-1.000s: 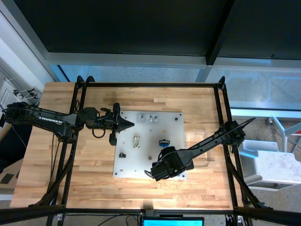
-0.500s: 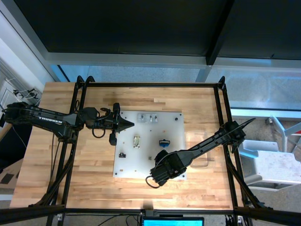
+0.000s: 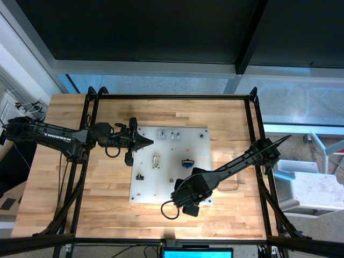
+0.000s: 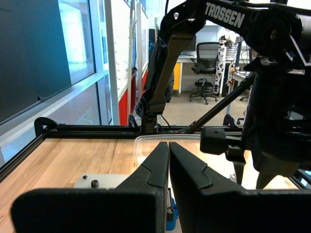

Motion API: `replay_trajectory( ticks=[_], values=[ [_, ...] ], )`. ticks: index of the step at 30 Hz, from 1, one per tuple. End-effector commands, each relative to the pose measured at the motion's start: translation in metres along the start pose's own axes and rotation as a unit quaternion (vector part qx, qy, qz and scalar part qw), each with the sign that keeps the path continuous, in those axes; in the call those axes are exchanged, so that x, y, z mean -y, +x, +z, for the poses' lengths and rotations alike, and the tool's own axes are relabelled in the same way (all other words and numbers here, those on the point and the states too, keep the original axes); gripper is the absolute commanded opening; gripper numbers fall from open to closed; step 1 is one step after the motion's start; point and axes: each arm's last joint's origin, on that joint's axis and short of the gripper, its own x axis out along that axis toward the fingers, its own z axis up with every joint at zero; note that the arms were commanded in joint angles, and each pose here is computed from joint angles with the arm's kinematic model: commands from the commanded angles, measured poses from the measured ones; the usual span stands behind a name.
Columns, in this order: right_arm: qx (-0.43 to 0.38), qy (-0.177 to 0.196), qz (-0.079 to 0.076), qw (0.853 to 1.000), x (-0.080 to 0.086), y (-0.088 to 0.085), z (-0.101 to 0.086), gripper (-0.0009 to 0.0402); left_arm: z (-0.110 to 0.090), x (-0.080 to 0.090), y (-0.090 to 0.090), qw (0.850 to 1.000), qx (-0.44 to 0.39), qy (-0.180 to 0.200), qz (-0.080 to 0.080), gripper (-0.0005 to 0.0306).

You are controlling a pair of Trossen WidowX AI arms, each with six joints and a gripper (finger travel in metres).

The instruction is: Pick the M12 fastener and fasten on the M12 threads

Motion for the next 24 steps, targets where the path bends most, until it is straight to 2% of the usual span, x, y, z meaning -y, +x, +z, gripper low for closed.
replay_trajectory(
  ticks=[1, 3, 4, 6, 10, 17, 21, 24],
  values=[
    [-0.005, -0.030, -0.004, 1.000, 0.000, 0.007, 0.001, 0.0059, 0.000, 0.000, 0.000, 1.000, 0.000, 0.000, 0.000, 0.0000],
    [-0.006, -0.043, -0.004, 0.999, 0.000, 0.010, 0.001, 0.0007, 0.000, 0.000, 0.000, 1.000, 0.000, 0.000, 0.000, 0.0000],
    [-0.003, -0.052, -0.002, 0.999, 0.000, 0.011, 0.001, -0.0006, 0.000, 0.000, 0.000, 1.000, 0.000, 0.000, 0.000, 0.0000],
    [0.003, -0.056, 0.002, 0.998, -0.001, 0.012, 0.002, 0.0010, 0.000, 0.000, 0.000, 1.000, 0.000, 0.000, 0.000, 0.0000],
    [0.004, -0.068, 0.004, 0.998, 0.002, 0.015, 0.004, -0.0002, 0.000, 0.000, 0.000, 1.000, 0.000, 0.000, 0.000, 0.0000],
    [-0.005, -0.081, 0.002, 0.997, 0.009, 0.032, 0.003, 0.0000, 0.000, 0.000, 0.000, 1.000, 0.000, 0.000, 0.000, 0.0000],
    [-0.009, -0.080, 0.014, 0.997, 0.009, 0.038, 0.003, 0.0000, 0.000, 0.000, 0.000, 1.000, 0.000, 0.000, 0.000, 0.0000],
    [-0.006, -0.080, 0.017, 0.997, 0.009, 0.038, 0.003, 0.0000, 0.000, 0.000, 0.000, 1.000, 0.000, 0.000, 0.000, 0.0000]
  ],
)
